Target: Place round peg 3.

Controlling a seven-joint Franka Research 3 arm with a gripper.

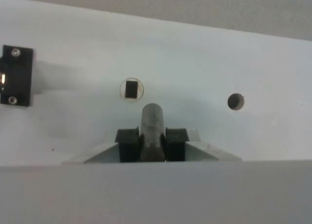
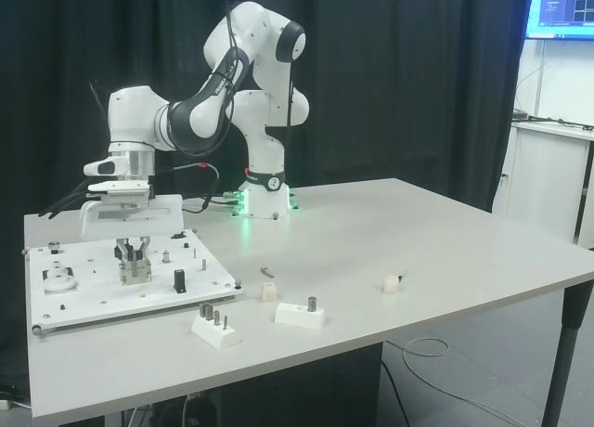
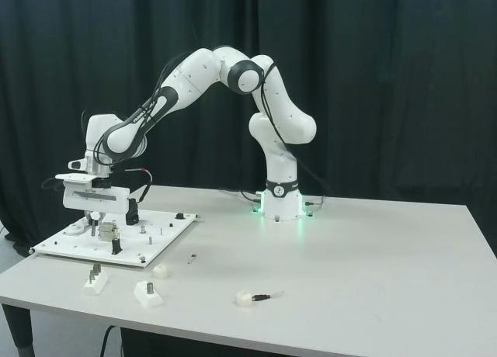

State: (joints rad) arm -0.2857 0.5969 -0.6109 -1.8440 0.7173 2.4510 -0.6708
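Observation:
In the wrist view a grey round peg (image 1: 152, 118) is clamped between the black pads of my gripper (image 1: 152, 139), which is shut on it. The peg points at the white board (image 1: 195, 63), close to a round recess holding a black square part (image 1: 131, 88). An open round hole (image 1: 236, 101) lies further off to one side. A grey metal fixture (image 1: 209, 151) shows just behind the fingers. From the room cameras my gripper (image 2: 133, 253) (image 3: 97, 217) hangs low over the white board (image 2: 209, 274) (image 3: 167, 237) at the table's left end.
A black bracket (image 1: 17, 75) is screwed to the board. A black upright part (image 2: 178, 279) and small pins stand on the board. In front of it on the grey table lie two white peg holders (image 2: 215, 327) (image 2: 300, 314) and small white pieces (image 2: 269, 291) (image 2: 392, 281).

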